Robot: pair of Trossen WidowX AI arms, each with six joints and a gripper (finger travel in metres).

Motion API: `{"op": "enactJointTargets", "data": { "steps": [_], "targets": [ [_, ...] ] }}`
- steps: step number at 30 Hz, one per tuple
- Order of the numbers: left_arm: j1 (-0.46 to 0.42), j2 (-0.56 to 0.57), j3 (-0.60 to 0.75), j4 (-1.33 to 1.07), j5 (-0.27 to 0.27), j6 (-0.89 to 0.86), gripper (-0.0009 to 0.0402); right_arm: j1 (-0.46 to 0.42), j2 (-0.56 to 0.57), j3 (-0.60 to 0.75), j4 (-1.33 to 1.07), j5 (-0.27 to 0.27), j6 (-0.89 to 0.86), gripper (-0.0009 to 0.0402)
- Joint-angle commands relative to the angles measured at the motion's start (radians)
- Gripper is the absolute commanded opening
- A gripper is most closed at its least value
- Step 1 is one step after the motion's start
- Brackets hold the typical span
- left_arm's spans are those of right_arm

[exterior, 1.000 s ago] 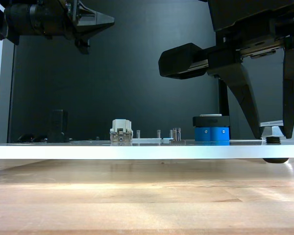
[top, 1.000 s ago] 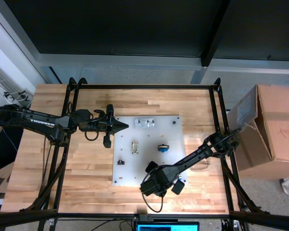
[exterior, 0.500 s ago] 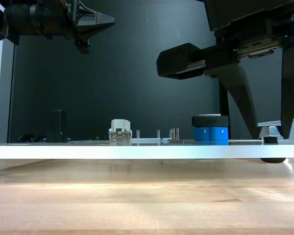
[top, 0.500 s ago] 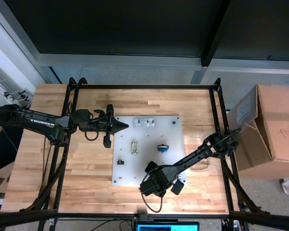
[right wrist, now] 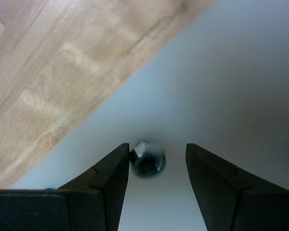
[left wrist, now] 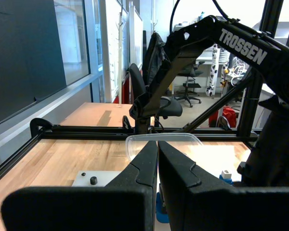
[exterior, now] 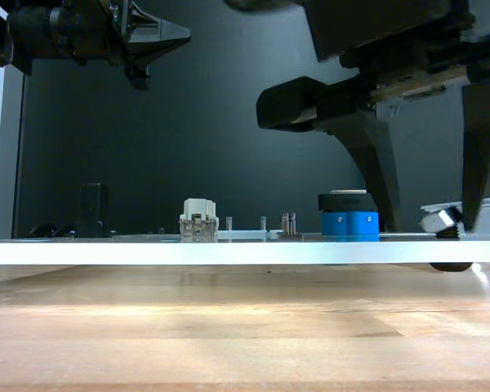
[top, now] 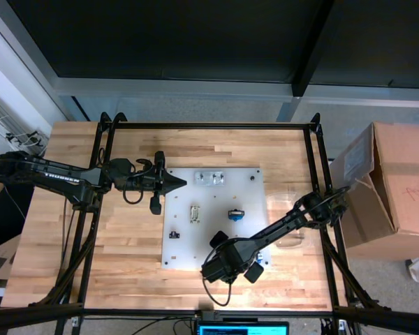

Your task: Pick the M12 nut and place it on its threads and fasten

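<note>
I saw my right gripper [exterior: 429, 224] spread wide over the board's [exterior: 229, 251] near right edge, holding nothing. The M12 nut [exterior: 439, 219] sat tilted on its stud [exterior: 452, 233] between the fingers (against one of them). My left gripper [exterior: 180, 33] hovered high, closed and empty.

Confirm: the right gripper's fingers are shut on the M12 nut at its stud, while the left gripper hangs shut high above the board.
Wrong on the right gripper: the right wrist view shows its fingers open, one either side of the M12 nut at its stud. The left gripper does hang shut high above the board.
</note>
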Motion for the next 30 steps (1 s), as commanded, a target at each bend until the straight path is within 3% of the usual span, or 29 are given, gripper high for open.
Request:
{"op": "enactJointTargets", "data": {
  "steps": [1, 4, 12, 23, 30],
  "targets": [
    [0.0, 0.0, 0.0, 0.0, 0.0, 0.0, 0.0, 0.001, -0.041, 0.0, -0.019, -0.045, 0.072, 0.0166],
    [0.0, 0.0, 0.0, 0.0, 0.0, 0.0, 0.0, 0.002, -0.074, -0.008, -0.015, -0.089, 0.125, 0.0164],
    [0.0, 0.0, 0.0, 0.0, 0.0, 0.0, 0.0, 0.002, -0.093, -0.011, -0.012, -0.061, 0.228, 0.0165],
    [0.0, 0.0, 0.0, 0.0, 0.0, 0.0, 0.0, 0.0, -0.095, -0.013, 0.002, -0.061, 0.267, 0.0165],
    [0.0, 0.0, 0.0, 0.0, 0.0, 0.0, 0.0, -0.015, -0.189, -0.099, 0.097, -0.061, 0.35, 0.0165]
  ]
}}
